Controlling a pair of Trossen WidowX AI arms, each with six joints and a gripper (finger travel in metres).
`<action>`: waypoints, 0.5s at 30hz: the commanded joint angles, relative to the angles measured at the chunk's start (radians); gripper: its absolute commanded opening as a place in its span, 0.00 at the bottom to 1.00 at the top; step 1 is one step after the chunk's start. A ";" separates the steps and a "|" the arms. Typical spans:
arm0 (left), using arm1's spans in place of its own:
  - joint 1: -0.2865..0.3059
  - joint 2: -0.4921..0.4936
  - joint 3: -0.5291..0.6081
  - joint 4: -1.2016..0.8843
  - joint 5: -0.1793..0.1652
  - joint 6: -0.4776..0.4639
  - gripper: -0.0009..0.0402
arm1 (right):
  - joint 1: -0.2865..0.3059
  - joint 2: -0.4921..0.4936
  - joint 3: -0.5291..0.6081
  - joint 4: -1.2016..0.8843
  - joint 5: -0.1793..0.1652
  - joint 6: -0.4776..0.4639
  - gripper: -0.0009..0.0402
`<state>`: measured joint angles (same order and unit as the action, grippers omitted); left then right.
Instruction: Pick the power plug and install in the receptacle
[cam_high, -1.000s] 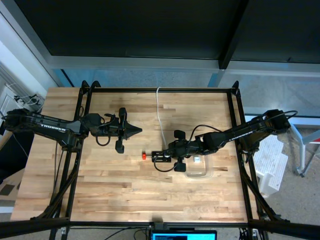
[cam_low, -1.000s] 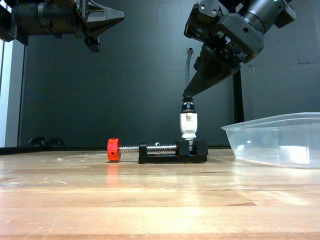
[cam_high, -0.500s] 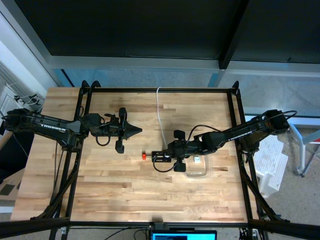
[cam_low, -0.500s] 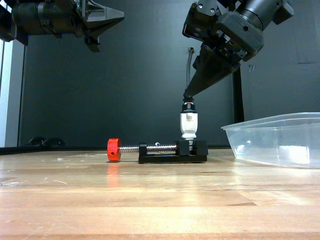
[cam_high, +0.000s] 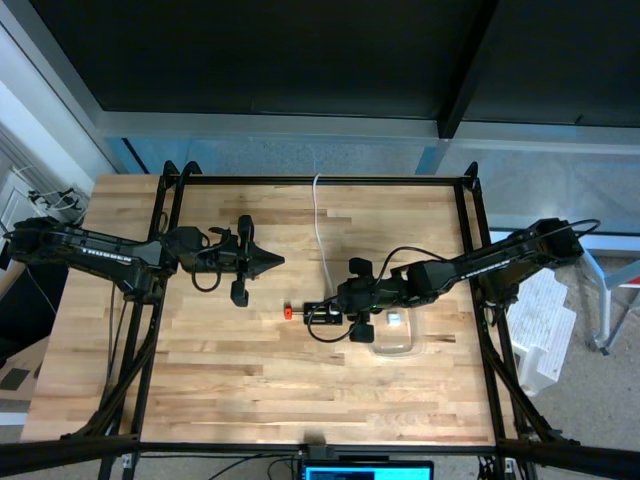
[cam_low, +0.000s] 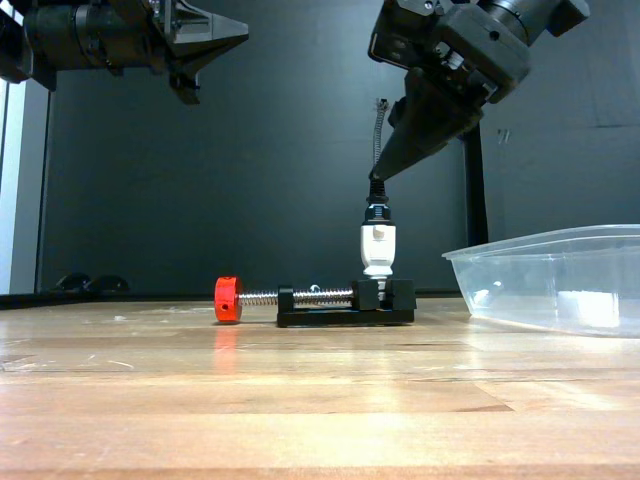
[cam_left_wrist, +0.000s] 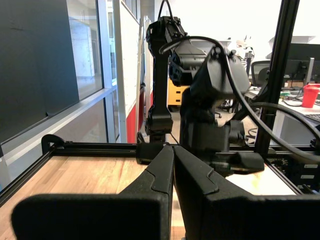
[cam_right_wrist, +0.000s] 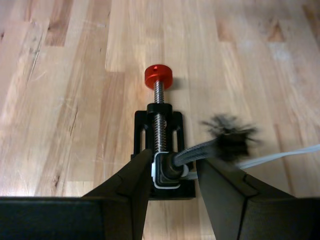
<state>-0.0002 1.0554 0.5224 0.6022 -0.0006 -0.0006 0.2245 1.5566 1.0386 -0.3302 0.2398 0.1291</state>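
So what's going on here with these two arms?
The right arm is the one at work. The plug stands upright in the top of the white receptacle and looks plugged in. The receptacle is held in the clamp on the table. The right gripper hangs just above the plug with its fingers open, not gripping it. The left gripper is shut and parked high over the table's left side, away from everything. A clear tray sits right of the clamp.
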 joint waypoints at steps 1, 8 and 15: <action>0.000 0.000 0.000 0.000 0.000 0.000 0.02 | 0.001 -0.034 0.011 -0.037 0.003 0.012 0.35; 0.000 0.000 0.000 0.000 0.000 0.000 0.02 | 0.003 -0.127 0.012 -0.097 0.003 0.021 0.35; 0.000 0.000 0.000 0.000 0.000 0.000 0.02 | 0.002 -0.149 0.012 -0.122 0.003 0.023 0.31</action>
<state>-0.0002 1.0554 0.5228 0.6022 -0.0010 -0.0002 0.2264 1.4117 1.0492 -0.4511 0.2424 0.1516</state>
